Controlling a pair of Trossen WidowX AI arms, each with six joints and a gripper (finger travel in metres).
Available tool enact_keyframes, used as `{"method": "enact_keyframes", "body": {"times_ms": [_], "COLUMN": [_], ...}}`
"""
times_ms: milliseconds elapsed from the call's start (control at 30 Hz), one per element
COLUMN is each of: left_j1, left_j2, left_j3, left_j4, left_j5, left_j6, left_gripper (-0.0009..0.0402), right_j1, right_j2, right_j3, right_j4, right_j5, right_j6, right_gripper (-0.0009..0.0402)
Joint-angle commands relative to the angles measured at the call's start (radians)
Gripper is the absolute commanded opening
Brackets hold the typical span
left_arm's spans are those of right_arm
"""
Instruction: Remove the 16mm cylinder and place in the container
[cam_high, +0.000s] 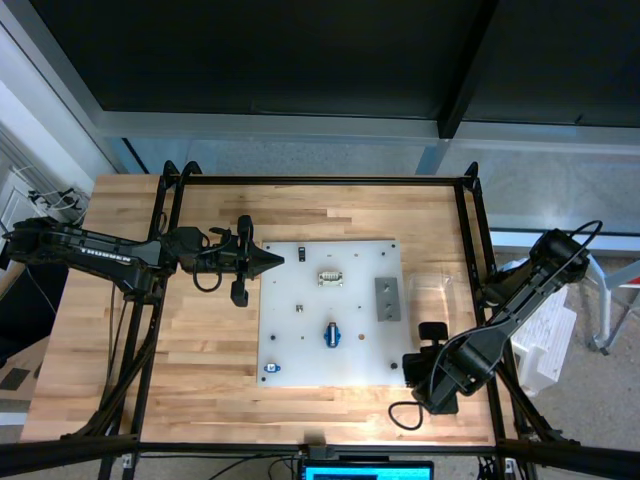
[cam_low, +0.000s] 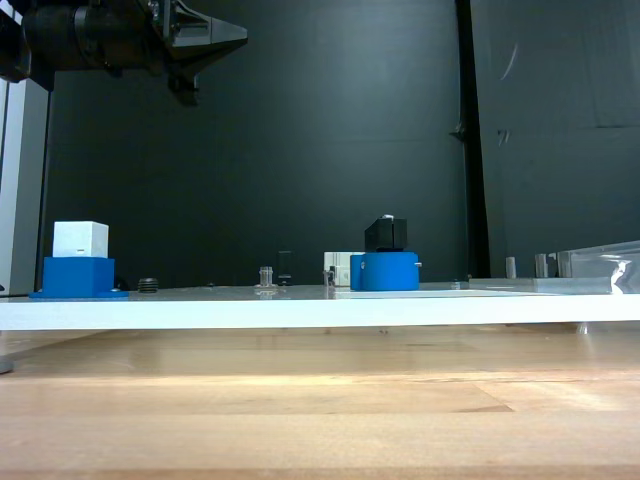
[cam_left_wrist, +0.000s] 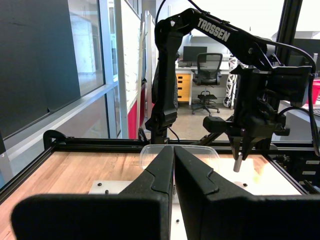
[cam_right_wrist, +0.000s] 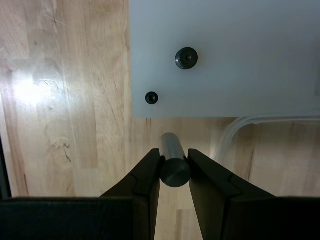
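The right gripper (cam_right_wrist: 174, 156) points down with its fingers closed on the cylinder (cam_right_wrist: 174, 165), a grey metal pin held upright by its top end, with the lower end hanging free. Under it is bare table (cam_right_wrist: 75, 125), just off a corner of the white board (cam_right_wrist: 240, 60), where two black screws (cam_right_wrist: 186, 58) sit. The rounded corner of the container (cam_right_wrist: 232, 131) lies close beside the cylinder, but the cylinder is not over the container.

From above, the right gripper (cam_high: 418, 362) hangs by the board's (cam_high: 300, 300) near right corner, and the container (cam_high: 437, 288) sits on the table (cam_high: 150, 350) against the board's right edge, beside the grey block (cam_high: 387, 298).

The left wrist view shows the right arm (cam_left_wrist: 170, 75) with "TROSSEN" (cam_left_wrist: 214, 30) in white capitals, and the cylinder (cam_left_wrist: 238, 163) sticking down from the right gripper (cam_left_wrist: 240, 150) with the container (cam_left_wrist: 150, 152) behind.

The left gripper (cam_high: 275, 260) is held high over the board's left edge, level, with its fingers pressed together on nothing. White lettering runs along the left arm (cam_high: 100, 252), too small to read for sure
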Motion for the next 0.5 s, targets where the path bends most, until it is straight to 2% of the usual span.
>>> {"method": "enact_keyframes", "body": {"times_ms": [33,500], "left_j1": [0.0,0.0], "left_j2": [0.0,0.0], "left_j3": [0.0,0.0], "left_j4": [0.0,0.0], "left_j5": [0.0,0.0], "left_j6": [0.0,0.0], "left_gripper": [0.0,0.0], "right_j1": [0.029,0.102], "right_j2": [0.0,-0.026], "right_j3": [-0.009,-0.098], "right_j4": [0.004,0.073], "right_j5": [0.021,0.018], "right_j6": [0.013,0.099], "right_gripper": [0.0,0.0]}}
